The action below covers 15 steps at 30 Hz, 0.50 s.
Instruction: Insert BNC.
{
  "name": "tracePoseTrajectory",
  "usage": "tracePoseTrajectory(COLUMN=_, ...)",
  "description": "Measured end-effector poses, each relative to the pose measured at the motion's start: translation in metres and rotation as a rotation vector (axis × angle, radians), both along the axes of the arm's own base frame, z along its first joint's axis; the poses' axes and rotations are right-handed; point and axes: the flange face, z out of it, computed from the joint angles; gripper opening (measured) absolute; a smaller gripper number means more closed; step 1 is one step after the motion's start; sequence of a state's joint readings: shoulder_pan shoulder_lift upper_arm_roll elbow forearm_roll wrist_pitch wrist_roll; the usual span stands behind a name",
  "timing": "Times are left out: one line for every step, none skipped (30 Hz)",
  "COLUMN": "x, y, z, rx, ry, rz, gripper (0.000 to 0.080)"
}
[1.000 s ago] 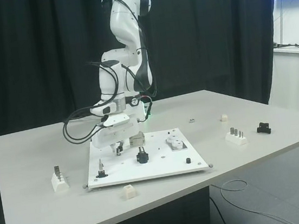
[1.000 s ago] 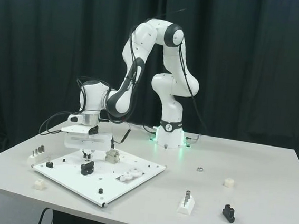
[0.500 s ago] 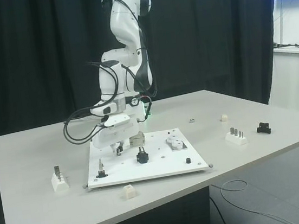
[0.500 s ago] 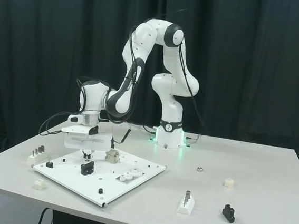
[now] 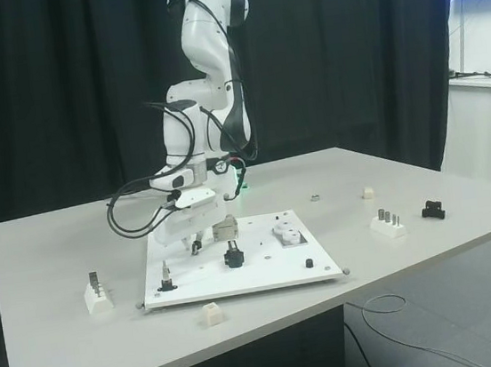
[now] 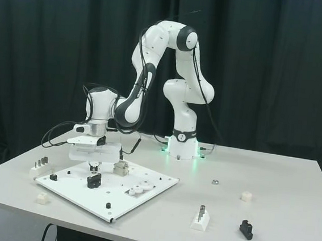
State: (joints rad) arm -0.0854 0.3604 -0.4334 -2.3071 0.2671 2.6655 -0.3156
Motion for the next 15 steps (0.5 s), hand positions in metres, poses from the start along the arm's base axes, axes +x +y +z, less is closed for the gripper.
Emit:
tracePoseTrajectory(x=0.0000, y=0.0000, z=0.0000, rx=0.000, ry=0.000, rz=0.000, gripper=0.0120)
tracePoseTrajectory(x=0.0000, y=0.0000, z=0.0000, rx=0.000, ry=0.000, rz=0.000, gripper=0.0120)
tracePoseTrajectory(x=0.0000, y=0.0000, z=0.0000, rx=0.000, ry=0.000, rz=0.000, gripper=0.0120)
tracePoseTrajectory(x=0.0000, y=0.0000, z=0.0000, rx=0.000, ry=0.000, rz=0.000, gripper=0.0120)
tracePoseTrajectory(x=0.0000, y=0.0000, z=0.0000, rx=0.000, ry=0.000, rz=0.000, gripper=0.0120)
tracePoseTrajectory(x=0.0000, y=0.0000, z=0.0000, rx=0.000, ry=0.000, rz=0.001, gripper=0.0120)
tracePoseTrajectory(x=0.0000, y=0.0000, z=0.0000, rx=0.000, ry=0.000, rz=0.003, gripper=0.0120)
tracePoseTrajectory(x=0.0000, y=0.0000, z=0.0000, rx=0.000, ry=0.000, rz=0.006, gripper=0.0120)
tracePoseTrajectory(x=0.0000, y=0.0001, z=0.0000, rx=0.000, ry=0.001, rz=0.011, gripper=0.0120)
tracePoseTrajectory(x=0.0000, y=0.0001, z=0.0000, rx=0.000, ry=0.001, rz=0.017, gripper=0.0120)
tracePoseTrajectory(x=0.0001, y=0.0001, z=0.0000, rx=-0.001, ry=0.001, rz=0.023, gripper=0.0120)
tracePoseTrajectory(x=0.0001, y=0.0001, z=0.0000, rx=-0.001, ry=0.001, rz=0.027, gripper=0.0120)
tracePoseTrajectory(x=0.0001, y=0.0001, z=0.0000, rx=-0.001, ry=0.001, rz=0.030, gripper=0.0120)
tracePoseTrajectory(x=0.0001, y=0.0001, z=0.0000, rx=-0.001, ry=0.001, rz=0.031, gripper=0.0120)
tracePoseTrajectory(x=0.0001, y=0.0001, z=0.0000, rx=-0.001, ry=0.001, rz=0.032, gripper=0.0120)
